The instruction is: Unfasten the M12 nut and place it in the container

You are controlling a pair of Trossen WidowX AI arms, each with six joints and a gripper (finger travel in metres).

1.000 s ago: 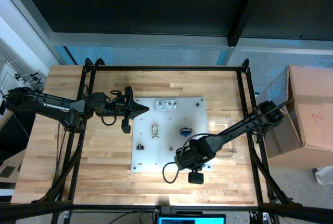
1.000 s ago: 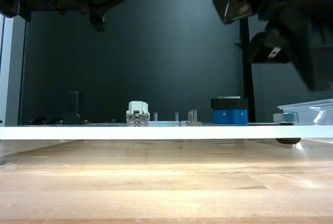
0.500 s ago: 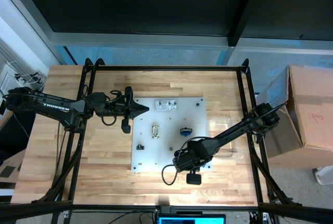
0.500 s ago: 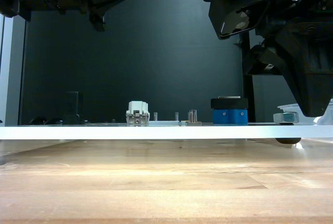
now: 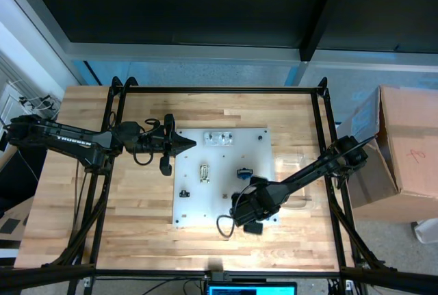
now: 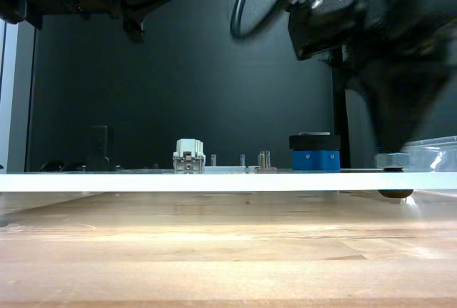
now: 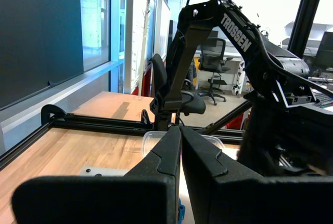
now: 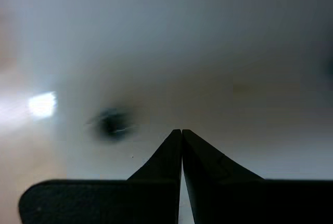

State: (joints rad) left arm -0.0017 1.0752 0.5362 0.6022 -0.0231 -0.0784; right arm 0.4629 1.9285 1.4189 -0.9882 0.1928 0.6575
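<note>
M12 nut (image 6: pixel 391 159): small, silver, upright and low on the white board at its near right edge, in front of the clear container (image 5: pixel 304 199), which lies on the table just right of the board. Whether the nut is on its stud cannot be told. The closed, empty right gripper (image 8: pixel 181 130) hangs just above the nut; the closed left gripper (image 7: pixel 180 128) is well apart.

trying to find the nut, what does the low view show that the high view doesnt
Only the low view: the silver nut, low at the right of the white board, in front of the clear container; whether it sits on its stud I cannot tell. Only the high view: the container stands beside the board's right edge, and the right arm covers the board's near right corner. Both: the left gripper at the board's left, the right gripper at its near right.
</note>
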